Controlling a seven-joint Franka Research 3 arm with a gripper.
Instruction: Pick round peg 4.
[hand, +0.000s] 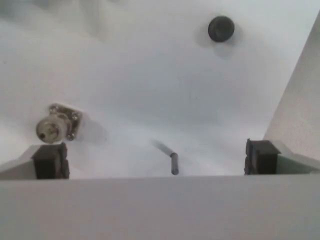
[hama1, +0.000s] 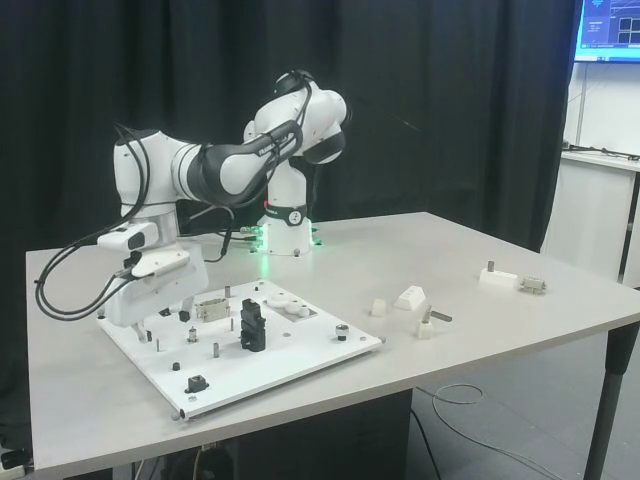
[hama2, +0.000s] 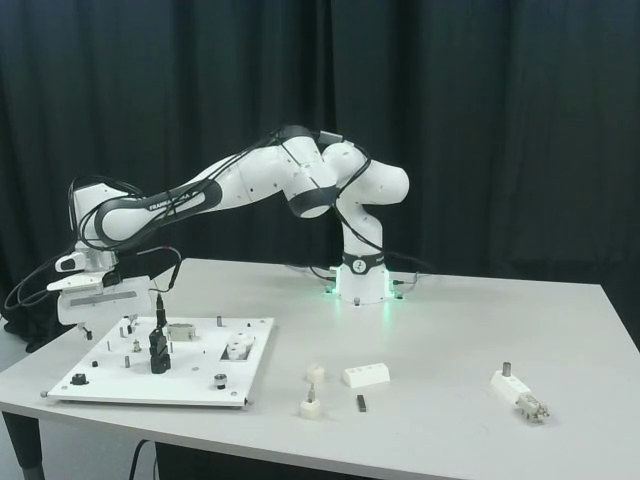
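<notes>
I see my white arm (hama2: 250, 180) stretch far out from its base and bend down over the white board (hama2: 165, 385) on the grey tabletop (hama2: 480, 330). My claw (hand: 155, 159) is spread wide and holds nothing. The thin grey peg (hand: 174, 163) stands on the board between its fingers (hand: 50, 161).

Arm: white (hama2: 300, 180), reaching from its base at centre frame to the far left.
Hand: (hama2: 95, 322) low over the left part of the white board (hama2: 190, 385), fingers hidden.
Board: lower left on the grey tabletop (hama2: 450, 330), carrying small fixtures and a black upright block (hama2: 158, 352).
Loose parts: white blocks (hama2: 366, 375) lower centre, another (hama2: 515, 392) lower right.
Backdrop: black curtain (hama2: 500, 120).
</notes>
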